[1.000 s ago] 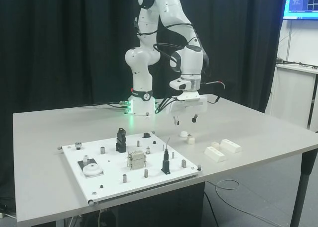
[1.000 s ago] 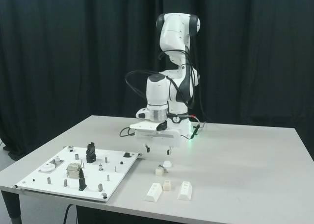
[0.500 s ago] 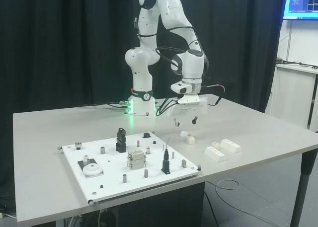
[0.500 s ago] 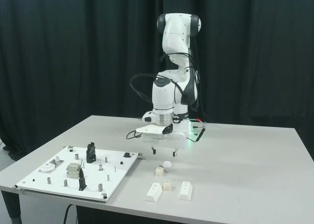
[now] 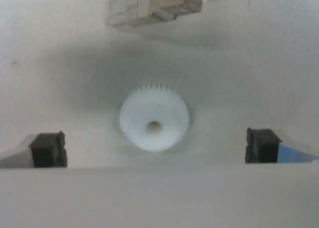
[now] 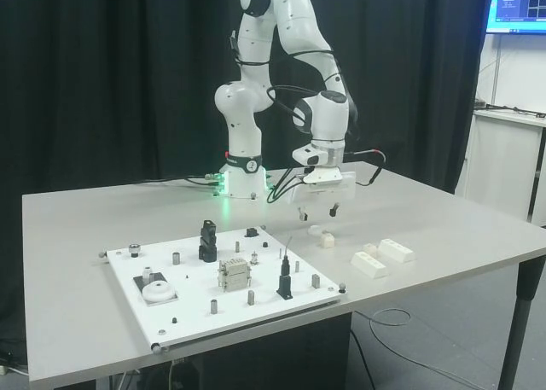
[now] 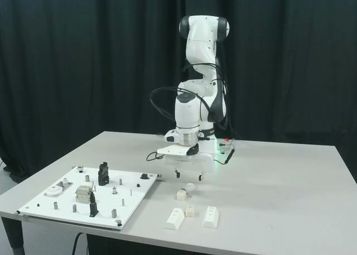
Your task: Pick medium gear.
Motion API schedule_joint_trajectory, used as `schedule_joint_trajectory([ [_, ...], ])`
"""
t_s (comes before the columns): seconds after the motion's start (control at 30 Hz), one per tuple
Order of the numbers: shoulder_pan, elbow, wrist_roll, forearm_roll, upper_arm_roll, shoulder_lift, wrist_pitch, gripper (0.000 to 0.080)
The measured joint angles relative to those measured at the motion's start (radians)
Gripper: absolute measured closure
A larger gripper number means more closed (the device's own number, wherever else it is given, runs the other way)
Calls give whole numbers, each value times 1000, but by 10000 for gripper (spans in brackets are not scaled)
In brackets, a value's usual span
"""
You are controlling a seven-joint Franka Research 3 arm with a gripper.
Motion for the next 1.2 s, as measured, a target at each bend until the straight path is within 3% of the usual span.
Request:
schedule_joint_trajectory([
  [0.47,0,-4,0,41,15,51,61,3],
  [1.2,-1,-5,0,71,36,81,79,3],
])
